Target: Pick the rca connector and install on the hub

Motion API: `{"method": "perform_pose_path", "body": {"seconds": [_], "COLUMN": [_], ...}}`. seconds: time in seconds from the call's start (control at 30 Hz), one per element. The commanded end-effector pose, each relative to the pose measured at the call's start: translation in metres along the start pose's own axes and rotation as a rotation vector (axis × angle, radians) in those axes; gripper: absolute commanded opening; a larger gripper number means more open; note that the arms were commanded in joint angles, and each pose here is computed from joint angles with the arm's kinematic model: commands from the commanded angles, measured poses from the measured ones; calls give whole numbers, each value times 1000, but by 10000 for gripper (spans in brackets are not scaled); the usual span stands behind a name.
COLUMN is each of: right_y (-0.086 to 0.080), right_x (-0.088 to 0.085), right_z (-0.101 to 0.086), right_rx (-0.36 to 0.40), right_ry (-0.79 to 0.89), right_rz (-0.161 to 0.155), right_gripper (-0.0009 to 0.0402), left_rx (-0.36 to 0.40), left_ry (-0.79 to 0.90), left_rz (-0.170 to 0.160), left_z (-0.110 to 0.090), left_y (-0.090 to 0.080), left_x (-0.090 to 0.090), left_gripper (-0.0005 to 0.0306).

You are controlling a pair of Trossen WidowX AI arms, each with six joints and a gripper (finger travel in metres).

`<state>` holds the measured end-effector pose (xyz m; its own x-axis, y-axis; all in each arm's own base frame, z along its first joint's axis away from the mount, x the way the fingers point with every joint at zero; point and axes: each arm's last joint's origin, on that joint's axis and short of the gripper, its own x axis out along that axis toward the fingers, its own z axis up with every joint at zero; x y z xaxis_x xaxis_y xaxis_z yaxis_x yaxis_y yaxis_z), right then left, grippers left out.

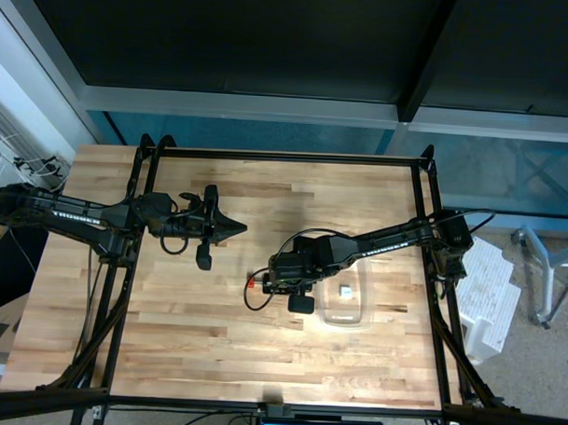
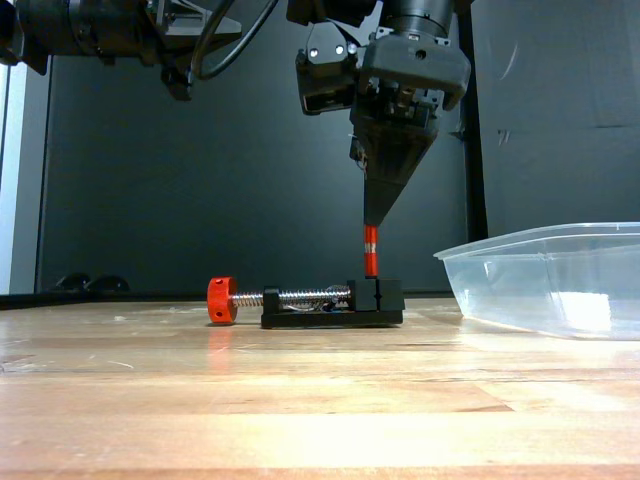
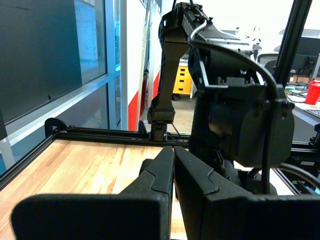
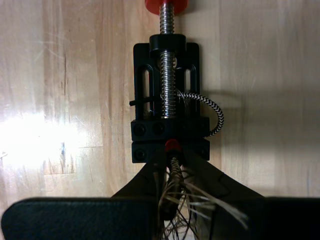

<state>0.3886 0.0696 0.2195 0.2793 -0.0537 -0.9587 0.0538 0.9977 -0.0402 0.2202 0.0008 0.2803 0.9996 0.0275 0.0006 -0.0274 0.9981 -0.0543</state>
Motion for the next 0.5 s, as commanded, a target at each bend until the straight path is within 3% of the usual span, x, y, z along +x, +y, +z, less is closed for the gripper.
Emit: {"method": "perform_pose_path", "body": {"seconds": [0.03, 0.5], "right_y": [0, -1], "right_x": [6, 7], "right_z": [0, 1], "right_rx": [0, 1], "right_ry": [16, 2], "right_rz": [-4, -11], "right_gripper": [0, 3], "left_rx": [0, 0], "left_ry": [0, 0], "left_rz": [0, 0], "left_z": [0, 0], "left_y": [0, 0], "left_x": [0, 0], "left_gripper": [0, 0]}}
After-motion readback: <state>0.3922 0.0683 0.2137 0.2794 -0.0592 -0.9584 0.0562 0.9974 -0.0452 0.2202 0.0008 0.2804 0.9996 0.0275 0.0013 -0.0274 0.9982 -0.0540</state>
